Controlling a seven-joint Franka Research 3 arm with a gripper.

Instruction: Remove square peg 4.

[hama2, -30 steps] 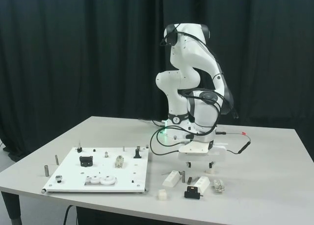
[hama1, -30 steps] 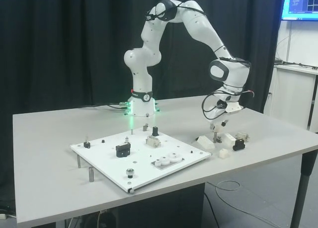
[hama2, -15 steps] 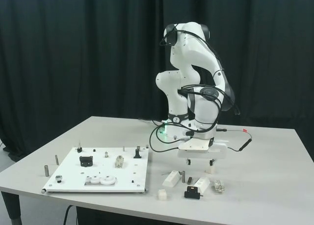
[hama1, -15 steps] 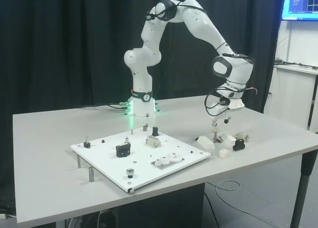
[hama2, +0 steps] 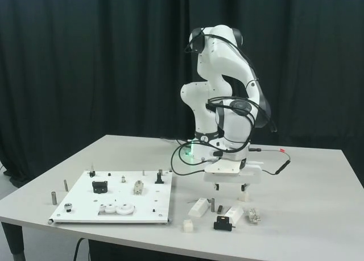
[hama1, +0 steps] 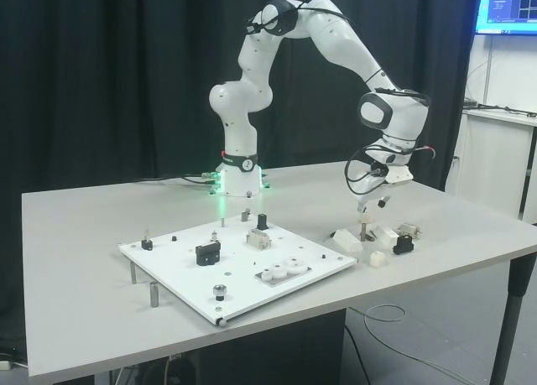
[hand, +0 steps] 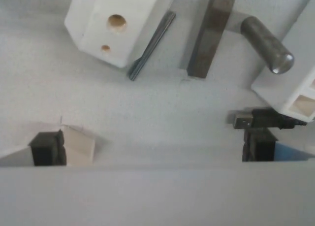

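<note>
My gripper (hand: 152,147) hangs open above the table with nothing between its black fingertips (hand: 47,148). Past them is a dark grey square peg (hand: 209,34), beside a thin rod (hand: 151,45) and a grey round peg (hand: 266,44). In the room views the gripper (hama1: 372,205) (hama2: 230,187) is a little above the loose parts to the right of the white board (hama1: 168,259) (hama2: 79,212). The square peg (hama2: 212,204) is between two white blocks.
A white block with holes (hand: 113,21) (hama2: 199,207) and a second white block (hand: 295,88) (hama2: 234,214) flank the pegs. A black connector (hand: 266,119) (hama2: 223,224) and a small white cube (hama2: 188,226) lie near the table's front edge. The board carries gears, black mounts and pegs.
The gripper has risen away from the loose parts on the table, open and holding nothing. The parts have not moved.
</note>
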